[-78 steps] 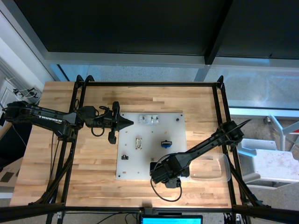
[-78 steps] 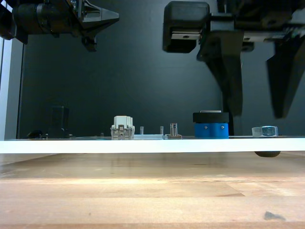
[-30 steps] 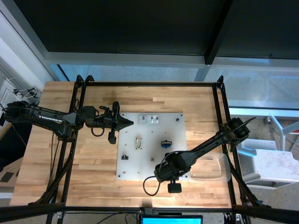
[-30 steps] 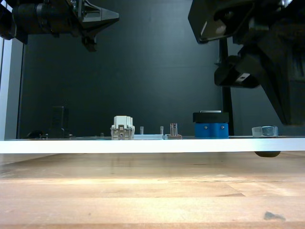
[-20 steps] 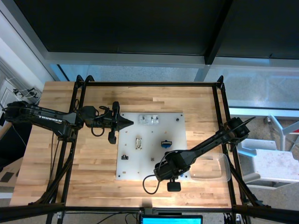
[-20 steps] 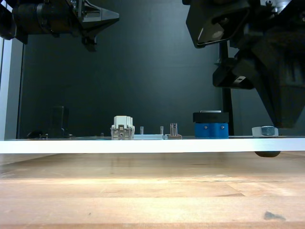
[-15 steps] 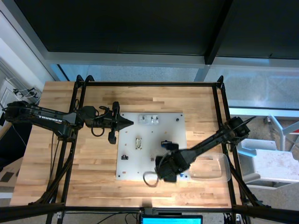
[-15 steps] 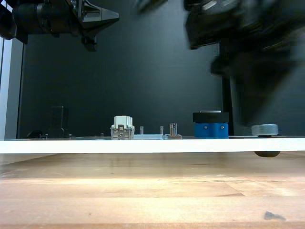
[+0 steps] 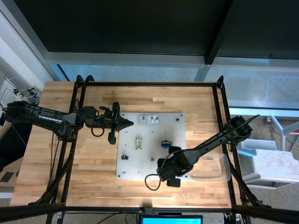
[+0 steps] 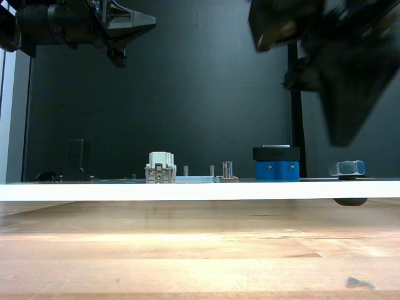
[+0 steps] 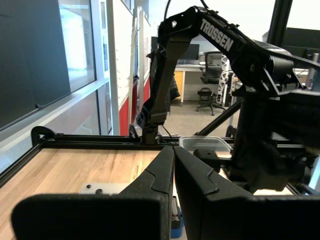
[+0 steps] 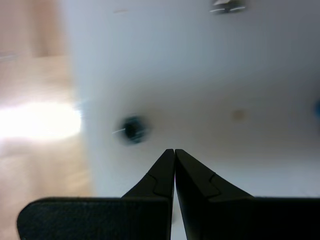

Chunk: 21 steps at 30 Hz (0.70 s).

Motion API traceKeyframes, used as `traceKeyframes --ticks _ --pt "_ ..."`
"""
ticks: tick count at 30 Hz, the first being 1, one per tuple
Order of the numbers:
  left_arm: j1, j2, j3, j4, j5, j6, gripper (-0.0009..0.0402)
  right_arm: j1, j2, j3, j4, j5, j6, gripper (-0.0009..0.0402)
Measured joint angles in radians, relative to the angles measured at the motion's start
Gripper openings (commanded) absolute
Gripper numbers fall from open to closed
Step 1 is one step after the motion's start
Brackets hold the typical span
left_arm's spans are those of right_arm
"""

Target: Unfasten the M12 fastener and place in the container

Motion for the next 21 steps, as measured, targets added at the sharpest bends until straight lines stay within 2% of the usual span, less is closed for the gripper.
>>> traceKeyframes --ticks 5,8,9,10,21 --pt "0.001 0.0 0.0 -0.021 -0.003 0.0 0.0 0.0 -0.002 0.043 0.005 -0.101 0.016 0.0" --pt "0.002 0.0 0.0 -0.027 -0.003 0.0 0.0 0.008 -0.002 0.058 0.032 -0.192 0.017 0.0" --pt "0.002 0.0 0.0 -0.027 -0.003 0.0 0.0 0.01 -0.001 0.058 0.044 -0.213 0.016 0.0" --pt "0.002 0.0 0.0 -0.027 -0.003 0.0 0.0 0.01 0.001 0.058 0.048 -0.22 0.016 0.0" --pt "0.002 0.0 0.0 -0.027 -0.003 0.0 0.0 0.012 0.046 0.015 0.102 -0.205 0.015 0.0"
